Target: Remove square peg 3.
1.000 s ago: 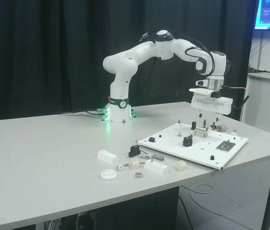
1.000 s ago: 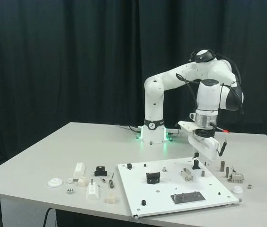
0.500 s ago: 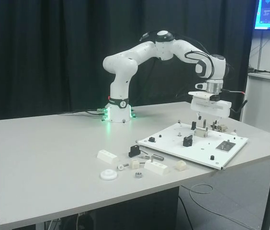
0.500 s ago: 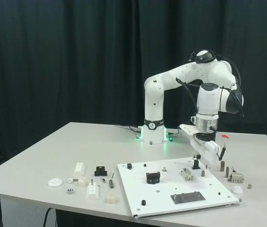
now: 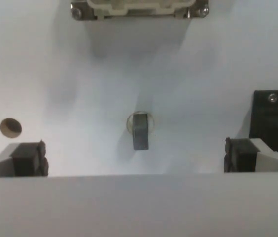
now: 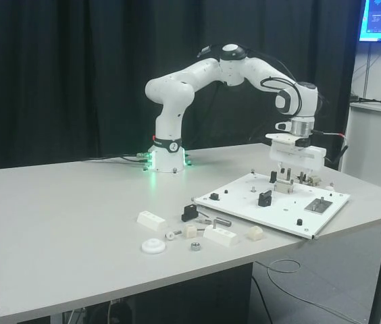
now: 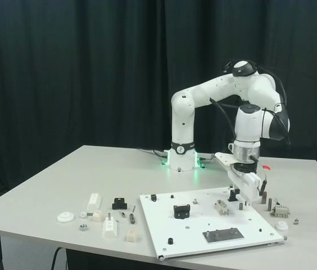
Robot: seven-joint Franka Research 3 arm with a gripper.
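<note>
The white Franka arm (image 6: 207, 71) reaches from its base at the middle of the first room view out to the right, its gripper (image 6: 293, 164) hanging low over the far part of the flat white assembly board (image 6: 244, 199) that lies on the grey table (image 6: 69, 209). In the second room view the gripper (image 7: 241, 194) sits right of centre, just above the board (image 7: 164, 225), with a small black upright part (image 7: 232, 194) directly beneath it. The wrist view shows the fingers spread wide apart: one black fingertip pad (image 5: 28, 158) stands at the lower left of the frame and the other at the lower right, with nothing between them but open board. Midway between the two pads, at the centre of that frame, the small dark grey square peg (image 5: 140, 131) stands upright in its round seat in the white board (image 5: 80, 98), touched by neither pad. A grey metal multi-pin connector block (image 5: 139, 7) sits at the upper edge of the wrist frame, a small round hole (image 5: 10, 127) lies at the left, and a black bracket (image 5: 272, 118) stands at the right edge. In the first room view, loose white blocks (image 6: 152, 219), a white round disc (image 6: 153, 246) and a black clamp piece (image 6: 189, 212) lie on the table at the lower centre, well apart from the gripper.
</note>
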